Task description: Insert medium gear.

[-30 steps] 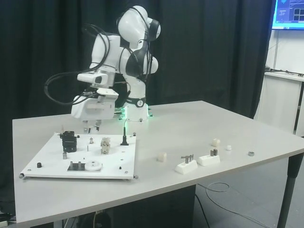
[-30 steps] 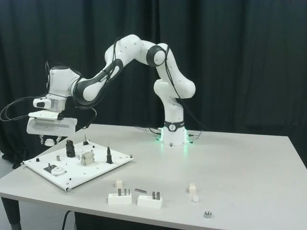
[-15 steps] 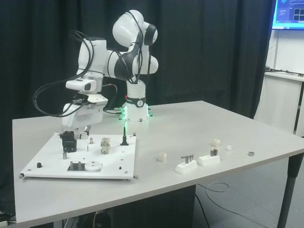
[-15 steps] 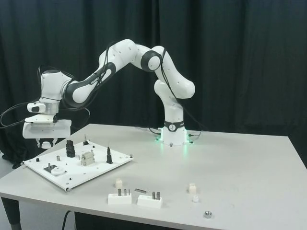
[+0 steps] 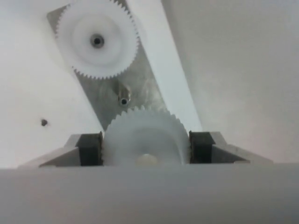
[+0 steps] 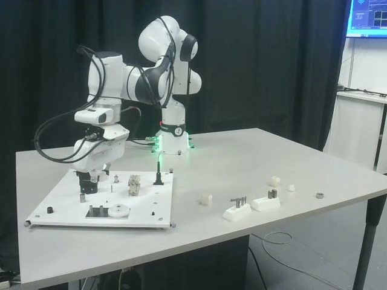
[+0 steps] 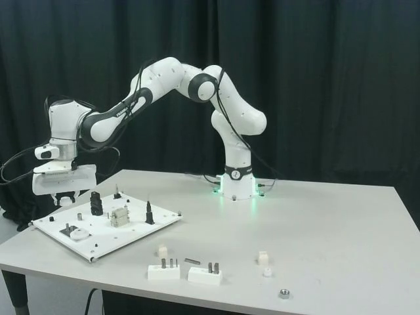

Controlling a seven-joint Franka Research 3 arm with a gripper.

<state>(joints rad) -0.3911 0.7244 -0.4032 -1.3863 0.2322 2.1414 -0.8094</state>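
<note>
In the wrist view my gripper is shut on a white medium gear, held by its toothed rim between the two black pads. Below it lies a grey metal base with a bare upright peg, and a larger white gear sits on its own peg beyond. In both room views the gripper hangs over the far left part of the white board. The large gear shows near the board's front edge.
On the board stand a black block, a small white-grey fixture and a black post. On the grey table to the right are two white holders, small white blocks and a dark nut.
The arm has swung left along the board and come down a little, carrying the medium gear. Nothing on the board or the table has moved.
</note>
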